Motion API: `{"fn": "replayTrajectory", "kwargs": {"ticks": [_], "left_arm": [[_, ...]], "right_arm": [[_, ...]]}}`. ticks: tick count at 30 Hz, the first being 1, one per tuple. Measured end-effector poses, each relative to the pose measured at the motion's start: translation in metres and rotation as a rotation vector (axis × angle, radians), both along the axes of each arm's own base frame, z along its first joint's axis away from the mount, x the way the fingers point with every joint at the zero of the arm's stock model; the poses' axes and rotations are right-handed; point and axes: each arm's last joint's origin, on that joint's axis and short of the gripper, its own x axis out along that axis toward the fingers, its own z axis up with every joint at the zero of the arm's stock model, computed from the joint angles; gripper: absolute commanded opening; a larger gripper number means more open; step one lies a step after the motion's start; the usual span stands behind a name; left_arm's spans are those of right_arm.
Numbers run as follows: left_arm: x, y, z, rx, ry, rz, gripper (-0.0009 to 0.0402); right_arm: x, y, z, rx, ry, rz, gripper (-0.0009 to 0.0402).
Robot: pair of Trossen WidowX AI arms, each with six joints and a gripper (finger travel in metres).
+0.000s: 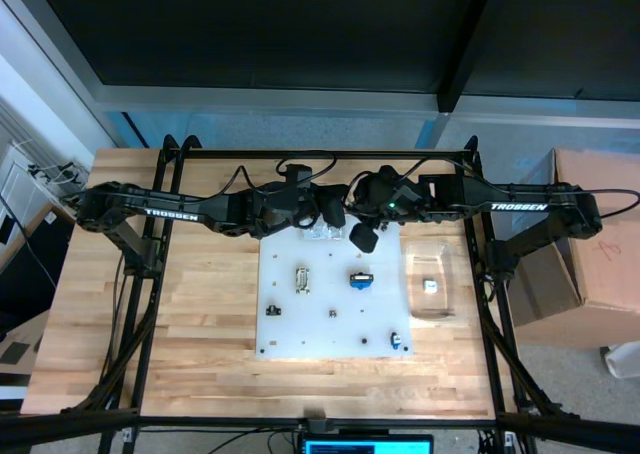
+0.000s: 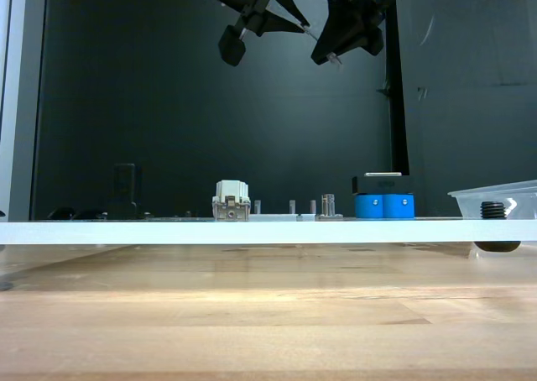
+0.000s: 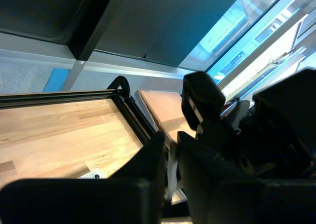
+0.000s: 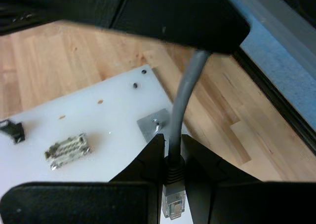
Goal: Pick the RJ45 connector and install on the taskboard
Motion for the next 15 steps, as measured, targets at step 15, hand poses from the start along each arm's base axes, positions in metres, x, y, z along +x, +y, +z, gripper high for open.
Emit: {"fn": "replayTrajectory", "kwargs": {"ticks": [15], "left_arm": [[0.003, -0.006, 0.003, 0.198, 0.078, -0.270, 0.0169]], "right_arm": [[-0.043, 0.015, -0.018, 0.189, -0.173, 0.460, 0.0000]]}}
